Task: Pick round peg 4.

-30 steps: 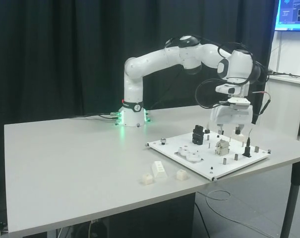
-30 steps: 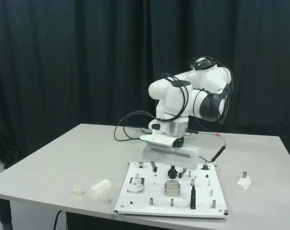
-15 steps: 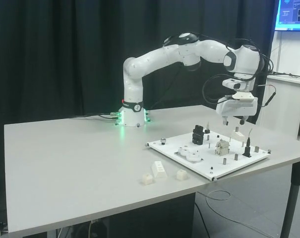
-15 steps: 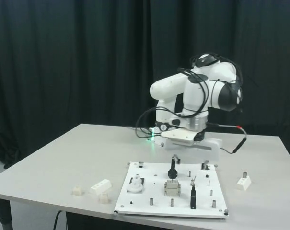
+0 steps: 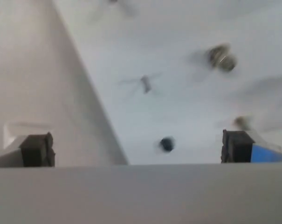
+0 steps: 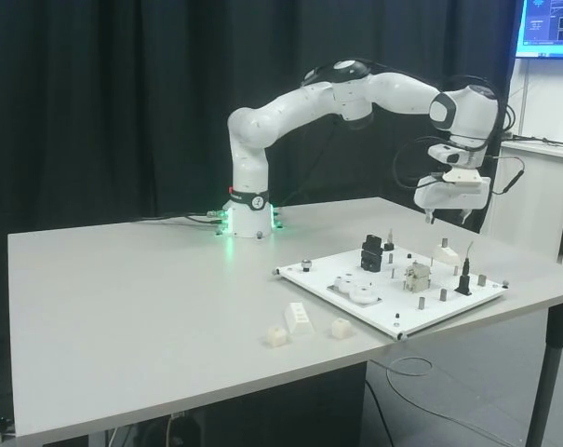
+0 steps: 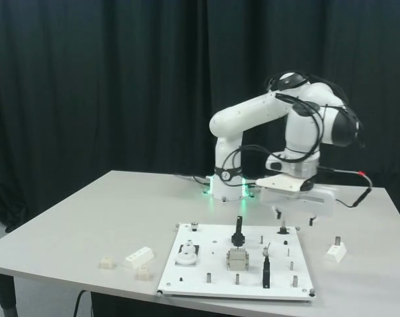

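Risks first. Could close on the wrong pin: plenty of short grey pegs (image 7: pixel 291 265) upright on the white board (image 7: pixel 236 292), all much alike, with no way of telling number four apart from here. Most likely means round peg 4 (image 7: pixel 337 240), upright in a small white holder (image 7: pixel 334 251) on the bare table off the board's side, well apart from the other pegs; hard to be sure. Could knock that holder over, or shove it along the grey table (image 7: pixel 87 218), by coming down off-centre, given no visible fixing. Could also snag the cable (image 7: pixel 348 198) trailing from the wrist on the tall black handle (image 7: pixel 237 232) during a swing across.

Finds the gripper (image 7: pixel 293 216) released, fingers (image 5: pixel 37 150) spread wide with nothing between, hanging above the board's far edge, near the holder but not yet over it. Needs a sideways move and a straight descent, by this reckoning.

Around, nearest first in the second room view: three small white blocks (image 7: pixel 139 256) by the front edge of the table, well apart from holder and gripper. Then the board, with white gear wheels (image 7: pixel 185 255), a grey block (image 7: pixel 236 259) and a black probe (image 7: pixel 266 272). Nothing between gripper and holder. Further back, the arm's base (image 7: pixel 226 188) lit green, and behind it a black curtain (image 7: pixel 120 86).
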Robot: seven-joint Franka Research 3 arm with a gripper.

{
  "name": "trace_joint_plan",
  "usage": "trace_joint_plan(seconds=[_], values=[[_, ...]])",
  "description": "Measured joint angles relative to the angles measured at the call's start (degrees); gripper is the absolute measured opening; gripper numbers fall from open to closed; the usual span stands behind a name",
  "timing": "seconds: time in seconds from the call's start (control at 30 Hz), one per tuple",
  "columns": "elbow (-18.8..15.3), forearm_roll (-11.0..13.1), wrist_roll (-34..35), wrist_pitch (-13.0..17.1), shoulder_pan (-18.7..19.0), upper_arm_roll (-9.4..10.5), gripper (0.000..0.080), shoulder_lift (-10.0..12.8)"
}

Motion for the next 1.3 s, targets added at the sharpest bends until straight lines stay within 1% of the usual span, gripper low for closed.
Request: trace_joint_plan(seconds=[0.3, 0.47, 0.83, 1.07, 1.3], values=[[-2.2, 0.1, 6.2, -0.3, 6.4, 0.38, 0.0800, 0.0], [-3.6, 0.6, 9.5, 0.5, 9.7, 0.87, 0.0800, 0.0], [-7.0, 3.0, 14.0, 5.1, 15.4, 2.65, 0.0800, 0.0], [-8.9, 4.9, 15.9, 8.6, 18.0, 4.43, 0.0800, 0.0], [-10.5, 5.7, 17.8, 12.9, 20.0, 6.42, 0.0800, 0.0]])
